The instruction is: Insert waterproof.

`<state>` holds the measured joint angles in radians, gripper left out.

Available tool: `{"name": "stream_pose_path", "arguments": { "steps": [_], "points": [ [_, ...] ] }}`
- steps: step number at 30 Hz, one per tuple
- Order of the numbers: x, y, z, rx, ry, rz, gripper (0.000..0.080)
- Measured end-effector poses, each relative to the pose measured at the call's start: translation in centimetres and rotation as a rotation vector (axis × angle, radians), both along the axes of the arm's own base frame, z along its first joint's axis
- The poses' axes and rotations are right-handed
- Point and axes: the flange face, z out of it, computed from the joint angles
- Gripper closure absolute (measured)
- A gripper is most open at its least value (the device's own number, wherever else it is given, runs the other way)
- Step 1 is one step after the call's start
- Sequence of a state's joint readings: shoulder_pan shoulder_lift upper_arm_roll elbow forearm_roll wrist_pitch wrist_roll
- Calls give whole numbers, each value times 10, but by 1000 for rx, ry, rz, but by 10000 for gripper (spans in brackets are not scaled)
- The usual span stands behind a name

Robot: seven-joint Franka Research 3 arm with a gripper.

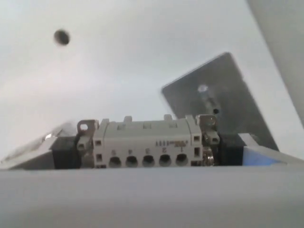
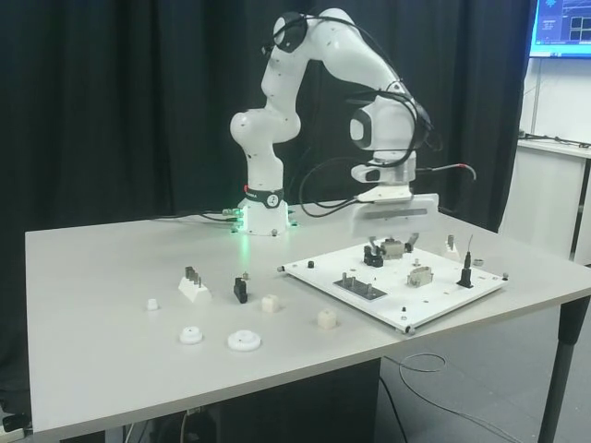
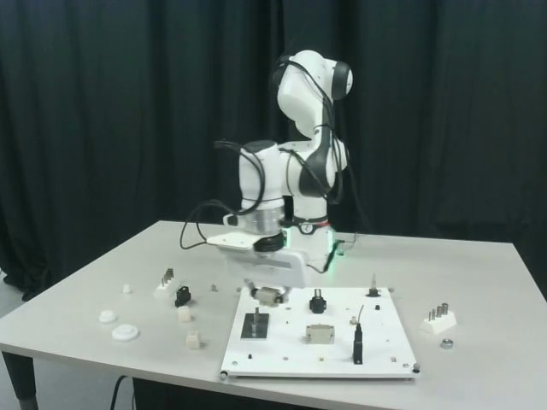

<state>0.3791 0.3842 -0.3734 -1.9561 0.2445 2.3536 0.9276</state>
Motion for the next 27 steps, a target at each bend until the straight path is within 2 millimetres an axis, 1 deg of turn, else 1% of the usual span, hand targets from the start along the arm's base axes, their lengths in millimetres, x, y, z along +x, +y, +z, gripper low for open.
{"name": "stream_pose_path", "arguments": {
  "steps": [6,13,19,27],
  "points": [
    [-7,24,1,-27,-3,147,183],
    [-11,45,3,-36,-9,281,183],
    [-12,58,3,-38,-11,351,183],
    [-14,70,2,-38,-12,428,183]
  ]
}}
